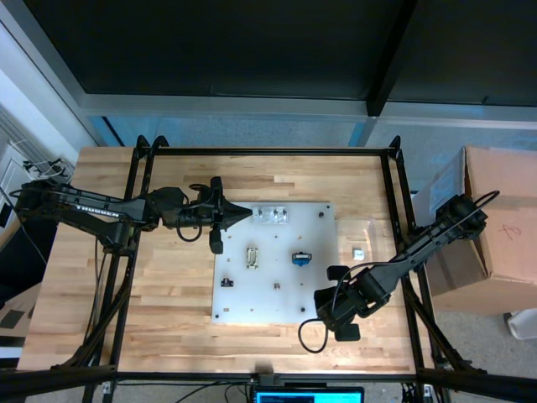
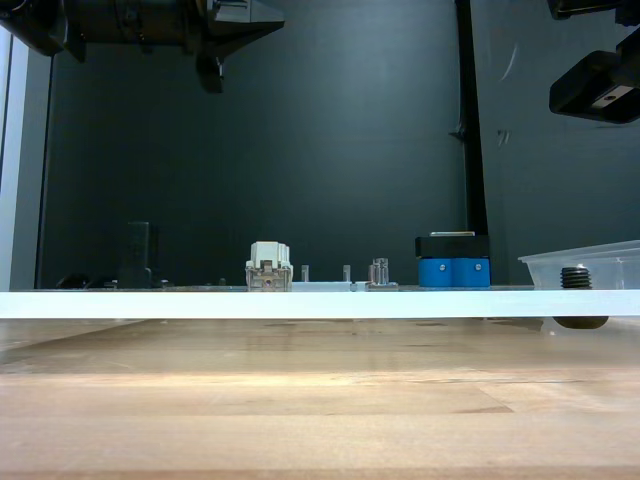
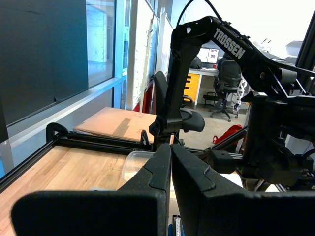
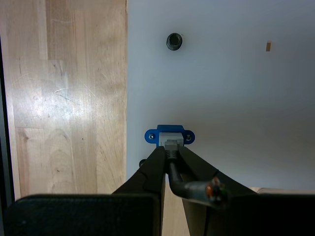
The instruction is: Pick the RJ45 connector and install on the taskboard
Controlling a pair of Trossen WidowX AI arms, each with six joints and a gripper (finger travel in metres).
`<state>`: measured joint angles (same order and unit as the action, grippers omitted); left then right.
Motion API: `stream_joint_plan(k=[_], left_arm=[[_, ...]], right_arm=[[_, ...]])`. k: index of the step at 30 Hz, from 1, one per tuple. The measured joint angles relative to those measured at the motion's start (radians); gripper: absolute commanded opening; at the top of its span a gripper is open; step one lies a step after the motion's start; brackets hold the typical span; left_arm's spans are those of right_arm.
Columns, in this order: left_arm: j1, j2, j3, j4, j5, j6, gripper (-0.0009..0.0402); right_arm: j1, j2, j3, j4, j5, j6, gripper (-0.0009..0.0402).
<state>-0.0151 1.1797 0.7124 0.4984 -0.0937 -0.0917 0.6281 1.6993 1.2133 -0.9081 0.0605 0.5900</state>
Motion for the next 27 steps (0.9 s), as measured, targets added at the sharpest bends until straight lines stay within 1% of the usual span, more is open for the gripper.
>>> stream_joint_plan(k=[9,12,20,21,22,23,27], left_arm=[[0.000,0.000,0.000,0.000,0.000,0.000,0.0000],[0.000,0.000,0.000,0.000,0.000,0.000,0.0000],[0.000,0.000,0.000,0.000,0.000,0.000,0.0000],[0.000,0.000,0.000,0.000,0.000,0.000,0.0000],[0.000,0.000,0.000,0.000,0.000,0.000,0.0000],[0.000,0.000,0.000,0.000,0.000,0.000,0.0000],[0.000,0.000,0.000,0.000,0.000,0.000,0.0000]], right_arm=[[0.000,0.000,0.005,-0.004,-0.005,0.004,0.0001],[0.000,-0.005,0.005,-0.004,-0.009,0.005,0.0008],[-0.001,-0.020,0.000,0.006,-0.011,0.008,0.0060],[-0.001,-0.019,-0.002,0.003,-0.019,0.010,0.0065],[-0.001,-0.015,-0.004,-0.003,-0.011,0.009,0.0070],[-0.001,-0.018,-0.004,0.002,-0.018,0.010,0.0074],[-0.002,-0.029,-0.002,0.000,-0.019,0.010,0.0088]])
